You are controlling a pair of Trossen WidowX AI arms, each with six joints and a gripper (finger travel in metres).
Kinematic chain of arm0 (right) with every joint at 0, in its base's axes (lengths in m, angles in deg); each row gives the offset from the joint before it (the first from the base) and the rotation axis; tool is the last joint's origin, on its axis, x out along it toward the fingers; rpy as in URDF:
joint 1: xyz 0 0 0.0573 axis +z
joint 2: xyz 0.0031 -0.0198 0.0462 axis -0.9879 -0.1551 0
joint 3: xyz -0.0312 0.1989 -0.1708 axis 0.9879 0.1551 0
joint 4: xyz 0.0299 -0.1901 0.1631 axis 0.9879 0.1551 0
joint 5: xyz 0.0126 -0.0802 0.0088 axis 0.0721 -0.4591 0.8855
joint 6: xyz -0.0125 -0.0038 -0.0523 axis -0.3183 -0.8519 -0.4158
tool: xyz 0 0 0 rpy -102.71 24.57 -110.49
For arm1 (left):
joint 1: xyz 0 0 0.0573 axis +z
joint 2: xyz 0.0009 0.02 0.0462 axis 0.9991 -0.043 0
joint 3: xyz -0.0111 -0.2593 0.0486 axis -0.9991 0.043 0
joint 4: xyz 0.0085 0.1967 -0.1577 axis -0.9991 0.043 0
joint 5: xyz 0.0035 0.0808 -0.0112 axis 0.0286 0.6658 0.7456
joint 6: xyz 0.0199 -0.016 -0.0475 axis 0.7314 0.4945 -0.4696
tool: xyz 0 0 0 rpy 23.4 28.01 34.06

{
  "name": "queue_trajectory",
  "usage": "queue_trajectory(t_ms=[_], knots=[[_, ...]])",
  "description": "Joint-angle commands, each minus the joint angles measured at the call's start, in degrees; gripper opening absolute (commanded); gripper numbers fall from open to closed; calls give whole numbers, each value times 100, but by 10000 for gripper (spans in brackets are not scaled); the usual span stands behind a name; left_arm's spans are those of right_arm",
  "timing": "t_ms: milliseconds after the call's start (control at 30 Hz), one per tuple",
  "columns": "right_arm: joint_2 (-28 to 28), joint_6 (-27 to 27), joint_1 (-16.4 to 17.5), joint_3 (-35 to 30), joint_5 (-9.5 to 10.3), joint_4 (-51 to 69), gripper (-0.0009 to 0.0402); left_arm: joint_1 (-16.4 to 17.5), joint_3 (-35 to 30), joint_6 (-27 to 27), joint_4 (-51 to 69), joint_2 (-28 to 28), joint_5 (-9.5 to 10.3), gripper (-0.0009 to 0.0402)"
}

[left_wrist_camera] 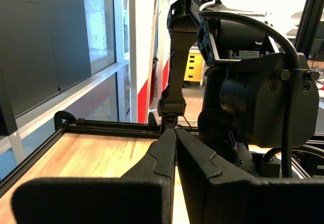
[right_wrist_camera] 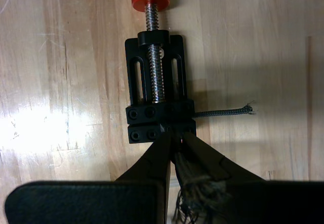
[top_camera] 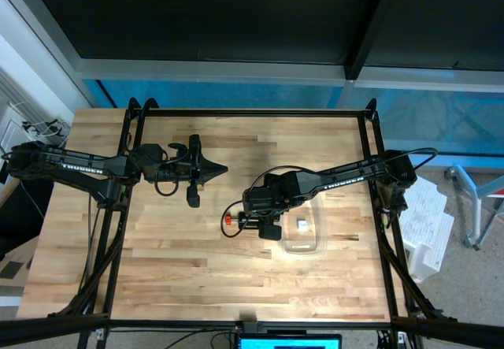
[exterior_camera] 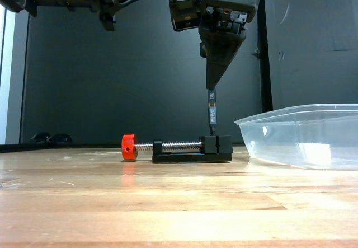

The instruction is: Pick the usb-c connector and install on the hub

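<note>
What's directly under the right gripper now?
The connector, pinched in the right gripper, hangs upright over the black hub; its lower tip reaches the hub's top. How deep it sits is hidden. The left gripper is parked apart, shut.

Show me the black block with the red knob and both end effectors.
The hub (exterior_camera: pixel 193 150): low view, its black body.
The right end effector (exterior_camera: pixel 211 85): low view, fingertips, above the hub, shut on the connector (exterior_camera: pixel 211 112).
The left end effector (top_camera: pixel 223 168): high view, shut fingertips, over the table's (top_camera: pixel 197 270) left half.
</note>
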Motion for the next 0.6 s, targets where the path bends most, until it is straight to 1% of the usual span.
queue_trajectory(t_ms=[33, 333, 600], knots=[[-11, 0, 2, 4, 7, -2, 2, 2, -2, 0, -2, 0, -2, 0], [2, 0, 0, 0, 7, 0, 2, 0, -2, 0, -2, 0, -2, 0], [85, -24, 0, -162, 2, 72, 2, 2, -2, 0, -2, 0, 0, 0]])
